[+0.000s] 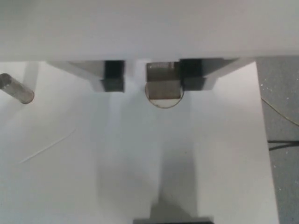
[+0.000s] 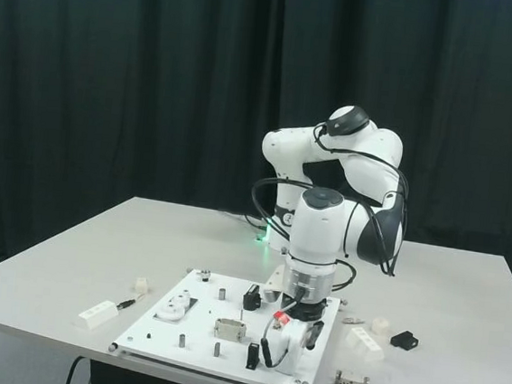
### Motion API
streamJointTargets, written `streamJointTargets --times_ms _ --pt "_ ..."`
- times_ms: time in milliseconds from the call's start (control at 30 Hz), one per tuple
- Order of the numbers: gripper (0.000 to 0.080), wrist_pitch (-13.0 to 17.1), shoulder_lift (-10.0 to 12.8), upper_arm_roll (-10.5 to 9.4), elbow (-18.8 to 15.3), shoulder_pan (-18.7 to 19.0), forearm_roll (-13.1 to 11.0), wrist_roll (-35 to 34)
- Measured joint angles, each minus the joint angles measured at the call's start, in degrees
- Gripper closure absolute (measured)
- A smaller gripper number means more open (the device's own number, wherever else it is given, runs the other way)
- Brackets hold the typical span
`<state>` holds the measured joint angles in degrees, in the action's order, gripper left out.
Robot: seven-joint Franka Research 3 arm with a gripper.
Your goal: Remove square peg 4.
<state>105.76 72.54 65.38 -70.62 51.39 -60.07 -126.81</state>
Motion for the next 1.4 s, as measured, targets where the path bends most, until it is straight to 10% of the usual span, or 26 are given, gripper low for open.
streamJointTargets --times_ms 100,133,433,1400 --pt "0.0422 1.0 0.0 -0.11 0.0 0.0 0.0 0.0" --pt "0.0590 1.2 0.1 -0.16 0.0 0.0 0.0 0.0" --pt "0.0654 1.4 0.1 -0.20 0.0 0.0 0.0 0.2" --pt "0.0654 -2.9 -1.6 5.03 0.0 1.6 0.0 1.6"
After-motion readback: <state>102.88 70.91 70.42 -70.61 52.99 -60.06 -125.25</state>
